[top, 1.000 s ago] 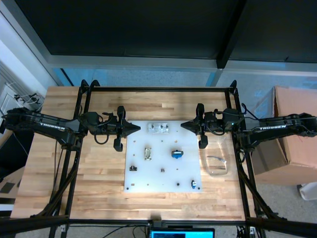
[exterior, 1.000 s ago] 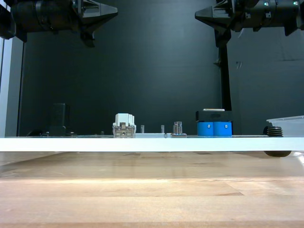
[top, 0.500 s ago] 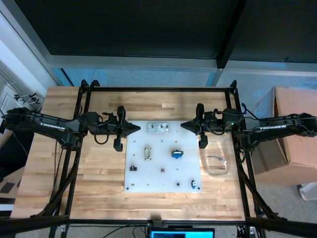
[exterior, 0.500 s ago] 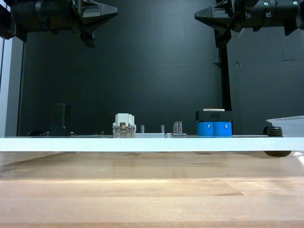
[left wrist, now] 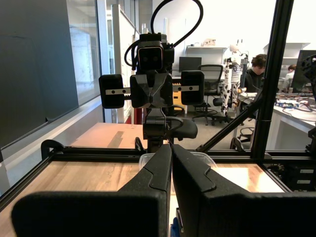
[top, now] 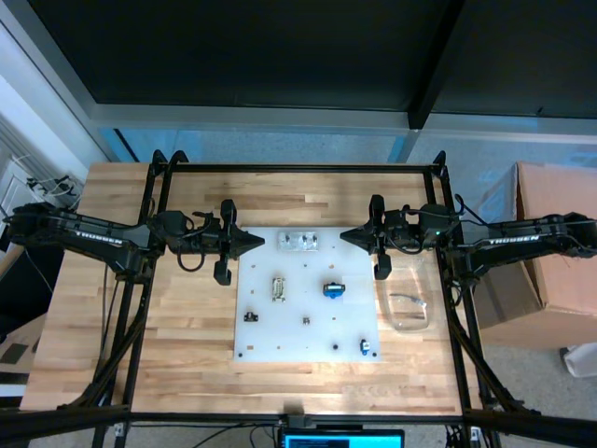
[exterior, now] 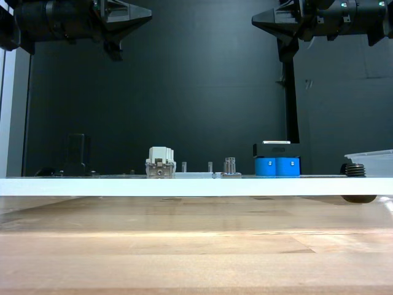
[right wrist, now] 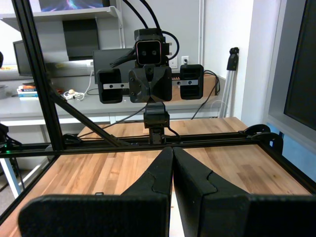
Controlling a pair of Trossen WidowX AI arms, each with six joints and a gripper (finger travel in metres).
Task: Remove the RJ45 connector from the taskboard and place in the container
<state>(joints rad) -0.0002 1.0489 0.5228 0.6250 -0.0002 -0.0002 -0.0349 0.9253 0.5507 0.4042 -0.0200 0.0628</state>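
Note:
A small clear piece that looks like the RJ45 connector (top: 409,301) lies free inside the clear container (top: 403,322), just right of the white taskboard (top: 280,341). My left gripper (top: 260,242) hangs shut and empty high over the board's left edge, pointing right. Opposite it, my right gripper (top: 344,236) is shut and empty above the board's right edge, pointing left. In the low view both grippers, left (exterior: 149,12) and right (exterior: 255,22), sit far above the board. Each wrist view shows closed fingertips, left (left wrist: 171,148) and right (right wrist: 173,149), facing the other arm.
On the board stand a grey-white connector block (top: 278,289), a blue part (top: 333,289), a clear fixture (top: 300,242), a small blue piece (top: 366,348) and small black fittings. A black frame (top: 298,169) rings the table. A cardboard box (top: 550,252) stands at right.

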